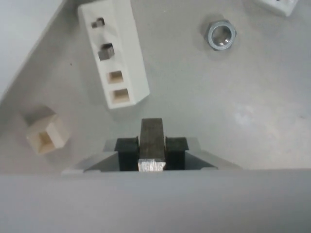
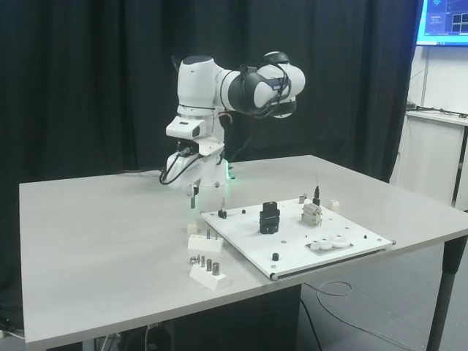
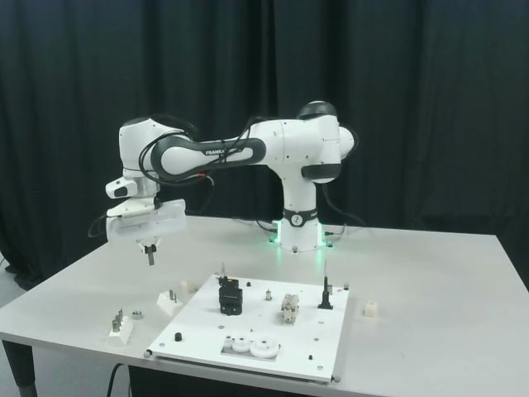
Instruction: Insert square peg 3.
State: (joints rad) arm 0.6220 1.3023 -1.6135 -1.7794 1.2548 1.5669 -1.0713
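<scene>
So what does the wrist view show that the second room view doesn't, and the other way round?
Only the wrist view shows the holder block's square holes, two filled and two empty, and the square peg's end face between the black fingers. Only the second room view shows the whole white arm, the white board of parts and the gripper hanging above the grey table. Both show the held peg, the holder block, the nut and the table.
</scene>
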